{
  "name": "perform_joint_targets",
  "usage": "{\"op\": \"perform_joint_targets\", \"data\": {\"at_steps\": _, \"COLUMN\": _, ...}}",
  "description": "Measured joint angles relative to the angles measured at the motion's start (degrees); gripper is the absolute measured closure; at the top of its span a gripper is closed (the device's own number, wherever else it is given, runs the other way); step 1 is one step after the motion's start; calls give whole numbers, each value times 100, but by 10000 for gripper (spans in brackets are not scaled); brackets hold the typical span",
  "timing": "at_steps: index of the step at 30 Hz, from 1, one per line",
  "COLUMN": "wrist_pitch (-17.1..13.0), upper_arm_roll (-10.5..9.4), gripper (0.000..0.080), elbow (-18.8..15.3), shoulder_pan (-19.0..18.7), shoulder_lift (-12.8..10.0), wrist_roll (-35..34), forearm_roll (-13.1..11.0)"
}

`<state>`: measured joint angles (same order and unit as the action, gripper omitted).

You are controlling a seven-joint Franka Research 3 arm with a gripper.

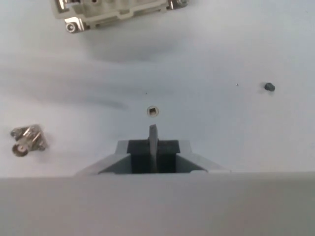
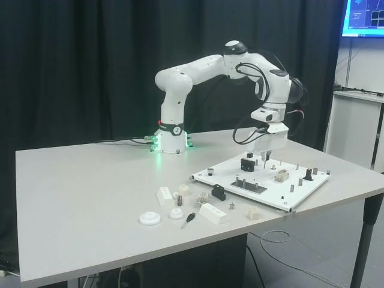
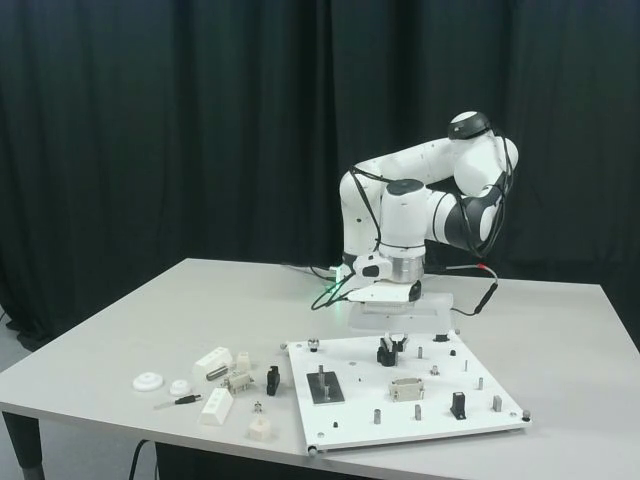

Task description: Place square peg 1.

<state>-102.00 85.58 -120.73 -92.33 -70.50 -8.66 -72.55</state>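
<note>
Square peg 1 [image 1: 153,142] is seen clamped upright in the claw [image 1: 153,158], fingers closed tight on it w/ only the peg's width between them. The peg is held just above a small square hole [image 1: 153,111] in the white board [image 1: 221,123], its tip not yet touching, approx. in line w/ the hole. Near the hole, a metal connector [image 1: 28,140] and a multi-pin connector block [image 1: 113,12] are fixed to the board. In the room views the claw [image 2: 264,157] is poised over the board [image 2: 312,186], which lies on the grey surface [image 2: 78,180]; loose white parts [image 3: 215,385] are scattered beside the board.
</note>
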Motion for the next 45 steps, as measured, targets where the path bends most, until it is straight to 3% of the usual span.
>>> {"op": "perform_joint_targets", "data": {"at_steps": 10, "wrist_pitch": 40, "upper_arm_roll": 85, "gripper": 777, "elbow": 0, "shoulder_pan": -33, "shoulder_lift": 0, "wrist_roll": -38, "forearm_roll": 20}}
{"op": "perform_joint_targets", "data": {"at_steps": 45, "wrist_pitch": 34, "upper_arm_roll": 88, "gripper": 777, "elbow": 0, "shoulder_pan": -37, "shoulder_lift": 0, "wrist_roll": -44, "forearm_roll": 54}}
